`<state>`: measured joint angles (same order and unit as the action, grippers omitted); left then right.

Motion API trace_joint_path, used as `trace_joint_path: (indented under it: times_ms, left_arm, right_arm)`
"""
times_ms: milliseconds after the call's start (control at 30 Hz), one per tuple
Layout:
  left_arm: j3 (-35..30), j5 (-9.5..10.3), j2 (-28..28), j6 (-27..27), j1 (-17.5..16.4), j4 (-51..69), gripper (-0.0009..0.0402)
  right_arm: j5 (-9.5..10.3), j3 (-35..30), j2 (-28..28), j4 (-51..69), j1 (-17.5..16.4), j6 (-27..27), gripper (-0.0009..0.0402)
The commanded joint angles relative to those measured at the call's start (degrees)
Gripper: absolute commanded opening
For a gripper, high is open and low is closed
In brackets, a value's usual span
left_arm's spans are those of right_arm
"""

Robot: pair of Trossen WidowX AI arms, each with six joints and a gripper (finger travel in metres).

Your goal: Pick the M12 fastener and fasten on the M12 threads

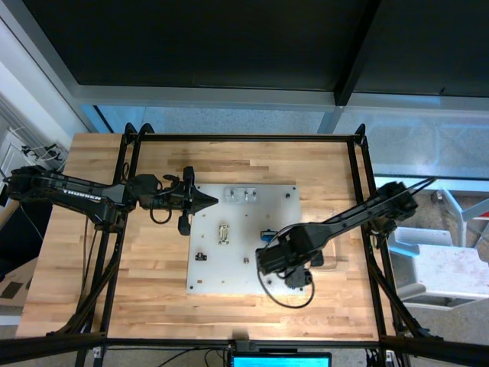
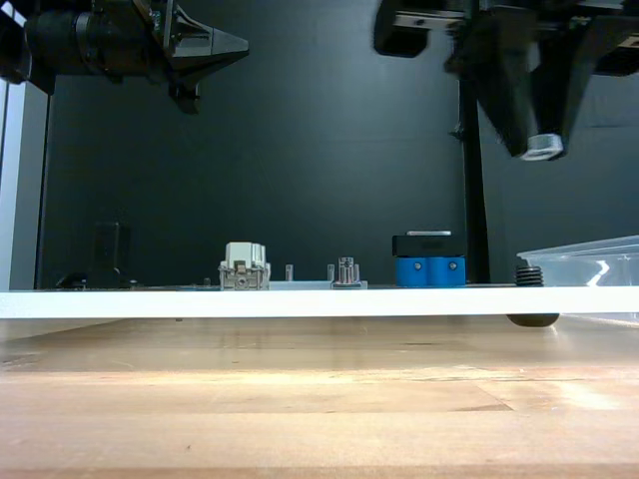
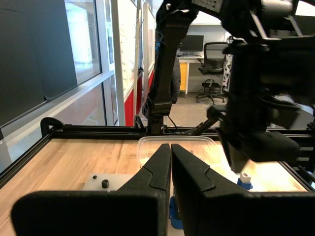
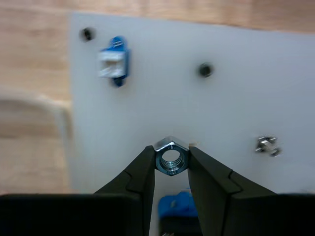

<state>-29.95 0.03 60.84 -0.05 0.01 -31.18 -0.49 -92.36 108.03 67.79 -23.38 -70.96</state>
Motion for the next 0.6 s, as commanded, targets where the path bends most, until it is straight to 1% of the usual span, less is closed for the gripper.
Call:
trace_joint_path:
  times_ms: [33,200,367,600]
  left_arm:
    - [0.0,0.00,0.0,0.0,0.0,0.0,0.0000]
    - [0.0,0.00,0.0,0.0,0.0,0.0,0.0000]
    - [0.0,0.00,0.0,0.0,0.0,0.0,0.0000]
    - [0.0,0.00,0.0,0.0,0.0,0.0,0.0000]
  right_arm:
    - [0.02,-3.8,3.6,-0.1,-0.3,3.2,0.0016]
    - [0.00,-6.8,7.0,-0.4,-1.4,3.6,0.0016]
    - [0.02,-6.8,8.3,-1.5,-2.6,3.4,0.0016]
    - [0.02,-6.8,9.6,-3.0,-3.1,3.6,0.0016]
